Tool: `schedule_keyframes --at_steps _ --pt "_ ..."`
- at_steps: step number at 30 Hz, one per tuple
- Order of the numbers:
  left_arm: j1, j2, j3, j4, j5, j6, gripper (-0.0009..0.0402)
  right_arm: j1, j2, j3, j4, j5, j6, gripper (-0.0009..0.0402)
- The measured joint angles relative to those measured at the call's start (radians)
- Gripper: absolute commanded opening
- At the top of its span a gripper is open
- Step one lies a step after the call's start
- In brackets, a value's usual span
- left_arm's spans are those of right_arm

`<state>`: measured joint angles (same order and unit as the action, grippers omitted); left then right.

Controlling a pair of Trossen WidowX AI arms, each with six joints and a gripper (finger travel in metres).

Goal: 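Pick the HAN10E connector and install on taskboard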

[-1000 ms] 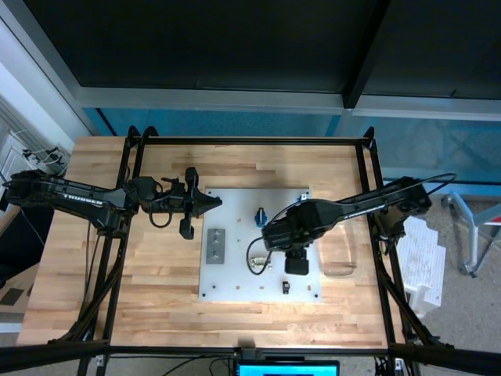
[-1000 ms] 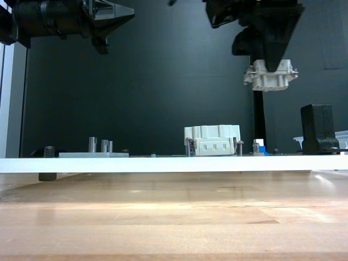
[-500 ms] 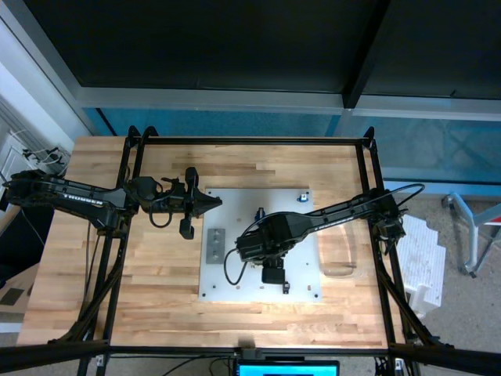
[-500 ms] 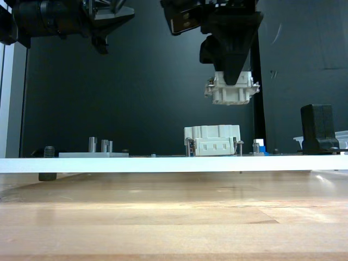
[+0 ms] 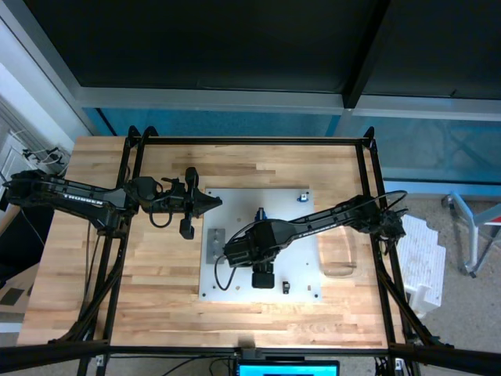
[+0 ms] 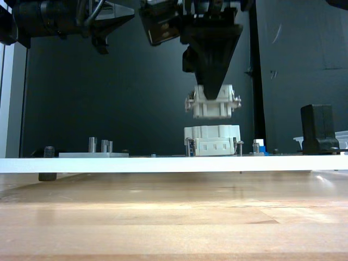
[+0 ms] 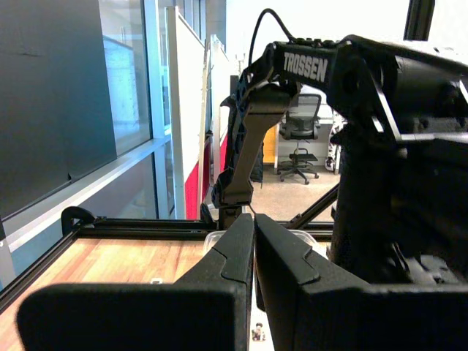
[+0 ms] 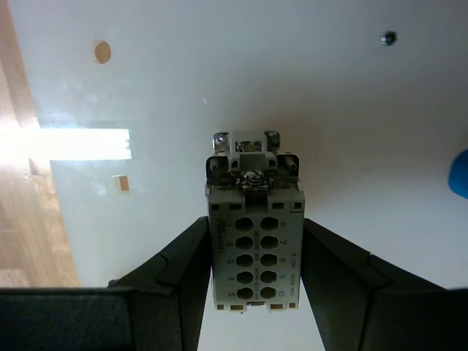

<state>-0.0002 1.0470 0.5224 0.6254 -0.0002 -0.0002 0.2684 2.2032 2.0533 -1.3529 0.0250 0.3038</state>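
The HAN10E connector [image 6: 212, 101], a pale beige block with rows of pin holes [image 8: 254, 252], hangs a short way above a matching beige base [image 6: 212, 140] that stands on the white taskboard [image 6: 136, 164]. My right gripper [image 6: 211, 87] is shut on the connector from above, its black fingers [image 8: 179, 267] pressed to both long sides. From above, the right gripper [image 5: 252, 254] is over the middle of the taskboard [image 5: 301, 235] and hides the connector. My left gripper [image 5: 208, 202] hovers high beyond the board's far left corner, its fingers [image 7: 241, 252] closed together and empty.
On the taskboard are a grey metal block [image 5: 214, 243], a blue part [image 5: 261, 213] and a small black part [image 5: 286, 287]. A clear plastic tray [image 5: 342, 257] lies to the right of the board. A black block [image 6: 317, 129] stands at the low view's right.
My right gripper has carried the connector leftward and down, from high at the right to just above the beige base. The left arm has not moved.
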Motion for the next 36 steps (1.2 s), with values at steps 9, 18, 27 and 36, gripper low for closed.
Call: schedule_keyframes --at_steps 9,18,27,36 --pt "0.000 0.000 0.000 0.000 0.000 0.000 0.0001 0.000 0.014 -0.006 0.028 0.001 -0.003 0.0039" --pt "0.000 0.000 0.000 0.000 0.000 0.000 0.0001 0.000 0.014 -0.023 0.029 0.001 -0.017 0.0039" --pt "0.000 0.000 0.000 0.000 0.000 0.000 0.0001 0.000 0.014 -0.025 0.029 0.009 -0.022 0.0039" --pt "0.000 0.000 0.000 0.000 0.000 0.000 0.0001 0.000 0.014 -0.039 0.043 0.009 -0.023 0.0039"
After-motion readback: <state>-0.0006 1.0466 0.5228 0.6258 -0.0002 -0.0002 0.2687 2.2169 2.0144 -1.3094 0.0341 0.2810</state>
